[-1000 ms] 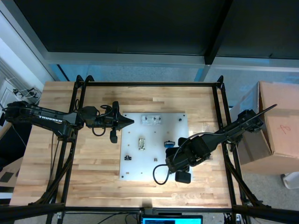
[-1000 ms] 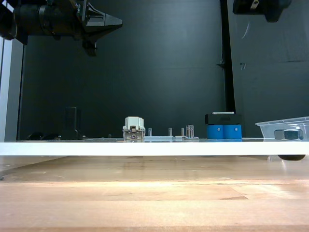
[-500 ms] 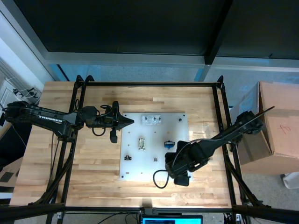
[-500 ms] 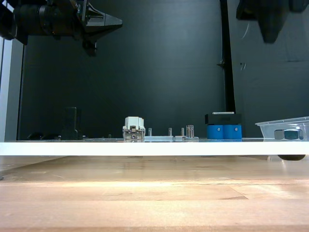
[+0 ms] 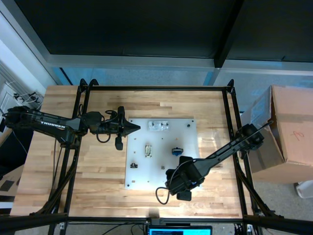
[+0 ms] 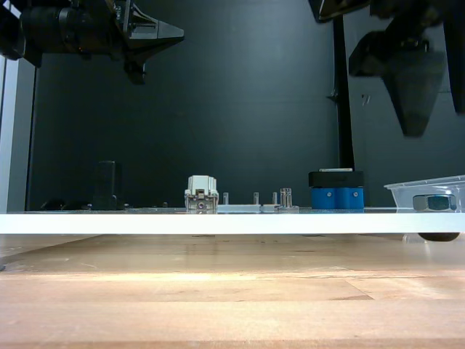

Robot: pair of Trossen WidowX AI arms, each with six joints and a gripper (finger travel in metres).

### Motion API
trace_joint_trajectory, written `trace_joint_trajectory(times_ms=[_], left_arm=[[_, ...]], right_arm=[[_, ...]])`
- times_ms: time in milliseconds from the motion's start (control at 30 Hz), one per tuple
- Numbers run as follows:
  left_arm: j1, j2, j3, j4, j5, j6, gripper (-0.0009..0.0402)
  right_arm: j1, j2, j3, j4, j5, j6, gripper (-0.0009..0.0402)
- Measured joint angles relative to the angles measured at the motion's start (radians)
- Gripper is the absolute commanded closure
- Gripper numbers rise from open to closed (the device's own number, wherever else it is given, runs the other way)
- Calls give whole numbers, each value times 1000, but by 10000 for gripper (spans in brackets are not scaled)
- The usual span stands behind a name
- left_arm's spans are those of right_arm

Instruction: Unfasten the M12 nut and place it in the container

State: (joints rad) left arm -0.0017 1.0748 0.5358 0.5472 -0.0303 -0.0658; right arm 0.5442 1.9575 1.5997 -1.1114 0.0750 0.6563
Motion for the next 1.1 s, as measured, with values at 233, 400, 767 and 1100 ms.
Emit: trace_joint_trajectory(times_ms=[233, 400, 767, 1100], left_arm=[[0, 0, 0, 0, 0, 0, 393], [0, 0, 0, 0, 0, 0, 393], [0, 0, 0, 0, 0, 0, 393], [0, 0, 0, 0, 0, 0, 393]], right_arm=[[-1, 14, -37, 61, -7, -31, 134], [-1, 14, -82, 113, -7, -35, 135], [-1, 14, -132, 180, -3, -37, 135], [-3, 14, -157, 208, -4, -36, 135]])
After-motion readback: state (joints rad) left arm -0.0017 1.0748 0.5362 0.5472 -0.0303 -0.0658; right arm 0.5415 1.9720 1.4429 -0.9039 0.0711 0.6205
